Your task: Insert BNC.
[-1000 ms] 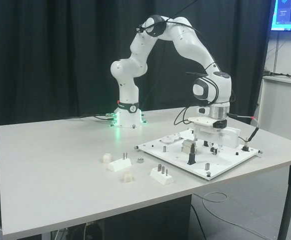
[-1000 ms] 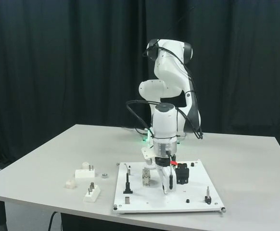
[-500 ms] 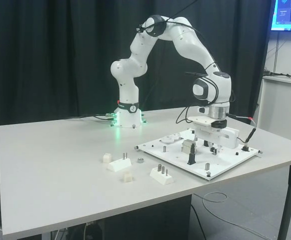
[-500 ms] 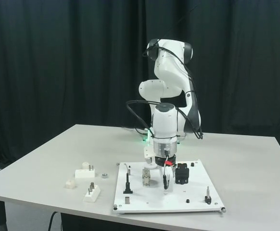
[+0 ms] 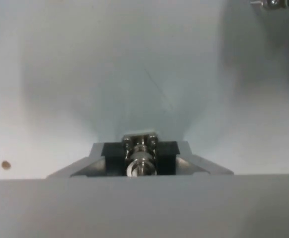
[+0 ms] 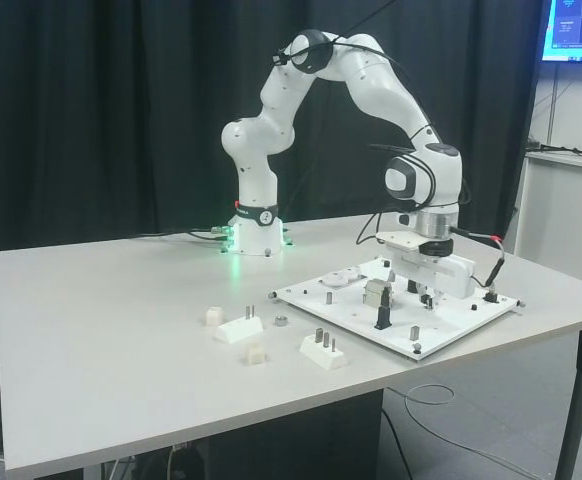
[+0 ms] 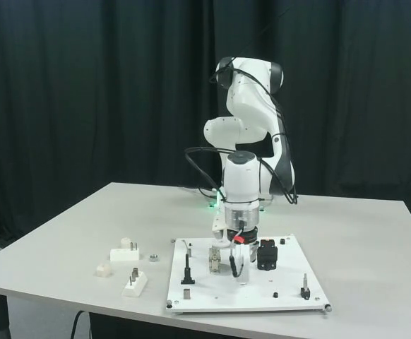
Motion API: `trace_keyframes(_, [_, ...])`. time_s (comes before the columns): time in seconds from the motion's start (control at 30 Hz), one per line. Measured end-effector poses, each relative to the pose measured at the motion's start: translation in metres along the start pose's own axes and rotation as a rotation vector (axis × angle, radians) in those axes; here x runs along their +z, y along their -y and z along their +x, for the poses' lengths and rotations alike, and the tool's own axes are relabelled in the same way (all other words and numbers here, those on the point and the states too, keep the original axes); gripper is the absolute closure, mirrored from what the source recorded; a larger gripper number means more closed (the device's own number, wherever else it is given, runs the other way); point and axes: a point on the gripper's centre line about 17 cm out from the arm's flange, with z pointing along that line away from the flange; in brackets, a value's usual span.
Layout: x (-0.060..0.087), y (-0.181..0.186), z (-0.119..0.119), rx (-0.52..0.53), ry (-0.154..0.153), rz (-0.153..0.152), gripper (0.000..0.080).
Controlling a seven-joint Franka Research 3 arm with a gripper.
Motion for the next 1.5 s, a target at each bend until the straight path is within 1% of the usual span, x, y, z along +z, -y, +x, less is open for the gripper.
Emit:
trace_keyframes(0.4, [0.0001, 0.0000, -0.0008, 0.072, 0.016, 0.009, 0.0679])
trace_keyframes(0.9, [0.0001, -0.0001, -0.0010, 0.096, 0.003, 0.014, 0.0679])
trace_keyframes(1.5, [0.0003, 0.0000, -0.0014, 0.137, 0.010, 0.018, 0.0679])
